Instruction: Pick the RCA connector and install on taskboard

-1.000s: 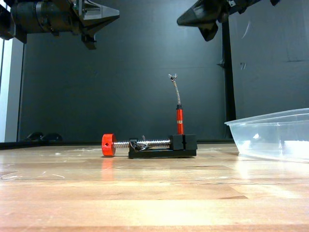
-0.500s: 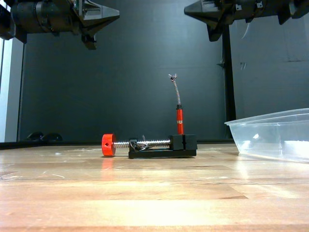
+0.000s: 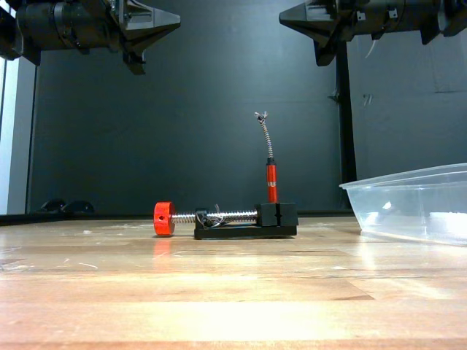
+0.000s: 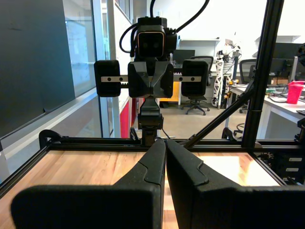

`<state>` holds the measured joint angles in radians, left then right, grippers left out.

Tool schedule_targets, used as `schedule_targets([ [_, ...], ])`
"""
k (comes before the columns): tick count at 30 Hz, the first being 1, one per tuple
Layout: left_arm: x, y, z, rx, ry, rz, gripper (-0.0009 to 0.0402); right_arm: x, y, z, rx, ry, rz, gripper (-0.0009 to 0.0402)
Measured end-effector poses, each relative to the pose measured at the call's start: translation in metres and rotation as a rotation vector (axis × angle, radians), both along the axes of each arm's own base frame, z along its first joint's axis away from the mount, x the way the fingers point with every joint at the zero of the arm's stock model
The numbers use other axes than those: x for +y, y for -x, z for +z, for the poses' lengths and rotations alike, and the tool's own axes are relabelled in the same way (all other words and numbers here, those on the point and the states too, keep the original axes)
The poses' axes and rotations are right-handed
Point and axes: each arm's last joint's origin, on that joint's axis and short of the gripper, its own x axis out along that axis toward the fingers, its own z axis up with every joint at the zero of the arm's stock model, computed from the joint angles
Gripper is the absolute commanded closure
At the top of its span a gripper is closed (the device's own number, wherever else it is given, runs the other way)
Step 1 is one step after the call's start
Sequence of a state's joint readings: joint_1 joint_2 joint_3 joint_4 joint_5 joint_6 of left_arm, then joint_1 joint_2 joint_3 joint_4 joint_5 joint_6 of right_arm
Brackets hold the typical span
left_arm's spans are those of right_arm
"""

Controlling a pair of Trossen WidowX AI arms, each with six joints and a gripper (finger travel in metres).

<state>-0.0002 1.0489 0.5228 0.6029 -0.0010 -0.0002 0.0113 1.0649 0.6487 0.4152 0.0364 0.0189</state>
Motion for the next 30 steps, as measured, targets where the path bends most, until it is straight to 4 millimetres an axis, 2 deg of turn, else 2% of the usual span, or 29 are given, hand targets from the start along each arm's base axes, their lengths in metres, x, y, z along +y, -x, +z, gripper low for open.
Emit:
schedule_targets([
  [6,0.0,0.0,0.0,0.0,0.0,0.0,0.0393,0.0,0.0026,-0.0074,-0.002,0.0,0.0,0.0393],
  [30,0.0,0.0,-0.0001,0.0,0.0,0.0,0.0393,0.0004,0.0036,-0.0077,0.001,-0.008,0.005,0.0393],
])
